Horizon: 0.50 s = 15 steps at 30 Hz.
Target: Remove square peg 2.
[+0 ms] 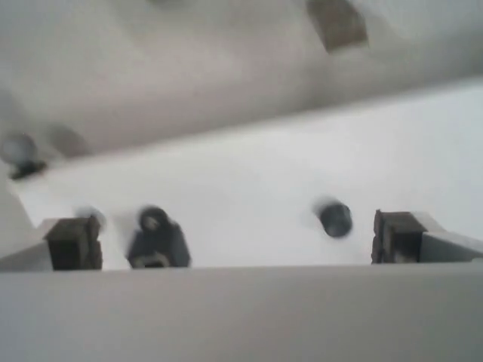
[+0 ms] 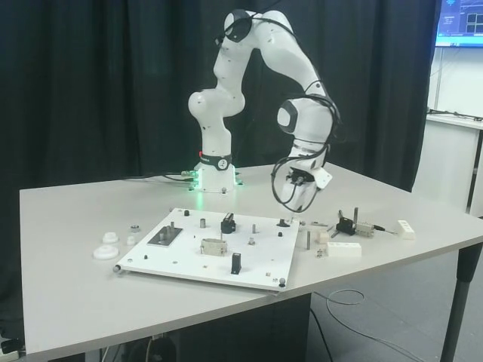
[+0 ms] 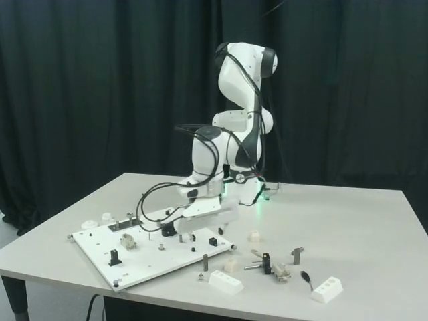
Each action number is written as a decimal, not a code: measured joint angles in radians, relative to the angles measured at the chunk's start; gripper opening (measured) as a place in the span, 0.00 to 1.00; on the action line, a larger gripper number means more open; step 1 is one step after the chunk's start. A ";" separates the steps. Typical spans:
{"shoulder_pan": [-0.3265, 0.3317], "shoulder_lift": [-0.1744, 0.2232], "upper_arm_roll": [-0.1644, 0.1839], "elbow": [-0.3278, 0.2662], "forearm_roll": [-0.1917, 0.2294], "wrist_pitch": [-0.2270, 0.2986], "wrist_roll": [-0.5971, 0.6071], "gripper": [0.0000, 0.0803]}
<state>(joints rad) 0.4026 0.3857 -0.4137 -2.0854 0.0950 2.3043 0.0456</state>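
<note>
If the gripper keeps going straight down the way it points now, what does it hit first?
Probably the white board, near its far edge: the open gripper points at bare board between a black fixture and a small black peg. Depth is unclear.

A: Room round the pincer?

B: It hangs over the far edge of the white board, air under it. In wrist view the fingers stand wide apart, w/ a black block and a round stud on the board between them.

A: What's in the way on the board?

B: Small uprights all over: black block, a low black peg nr the front edge, a metal block mid-board. Gaps between them.

A: Off the board?

B: Loose parts crowd the bench beside it: white blocks, a connector. Far bench behind the arm is open.
</note>
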 joint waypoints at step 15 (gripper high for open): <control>-0.067 -0.005 0.002 -0.047 -0.028 0.037 -0.076 1.00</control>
<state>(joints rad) 0.3354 0.3807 -0.4119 -2.1327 0.0666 2.3410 -0.0309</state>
